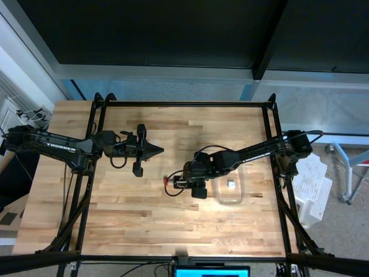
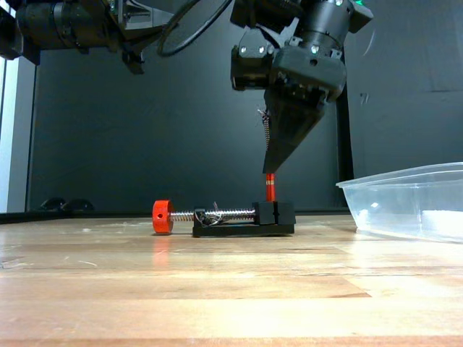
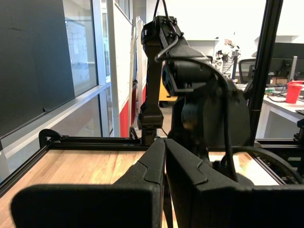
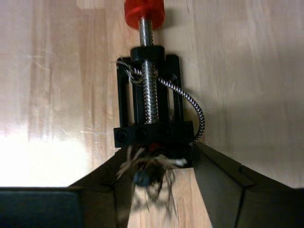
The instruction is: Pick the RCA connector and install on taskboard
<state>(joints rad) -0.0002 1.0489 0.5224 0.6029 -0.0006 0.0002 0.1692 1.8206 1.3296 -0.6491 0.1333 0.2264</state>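
The taskboard point(image 2: 242, 220) is a small black block with an orange-red knob point(image 2: 162, 216) and a silvery screw, lying on the wood table beside the tray. The red RCA connector point(image 2: 270, 188) stands upright, its lower end at the board's end block point(image 4: 152, 135). Its frayed top point(image 4: 145, 173) rises between my right gripper's fingers. My right gripper point(image 4: 154, 159) points straight down over that end, fingers point(image 4: 223, 175) spread on either side of the connector with gaps showing. A braided cable point(image 4: 192, 107) loops across the board. My left gripper point(image 1: 158, 150) hovers shut and empty at the left.
A clear plastic tray point(image 1: 230, 191) sits just right of the taskboard, with a small white item point(image 1: 231, 184) in it. A black metal frame point(image 1: 184, 104) runs around the table's edges.
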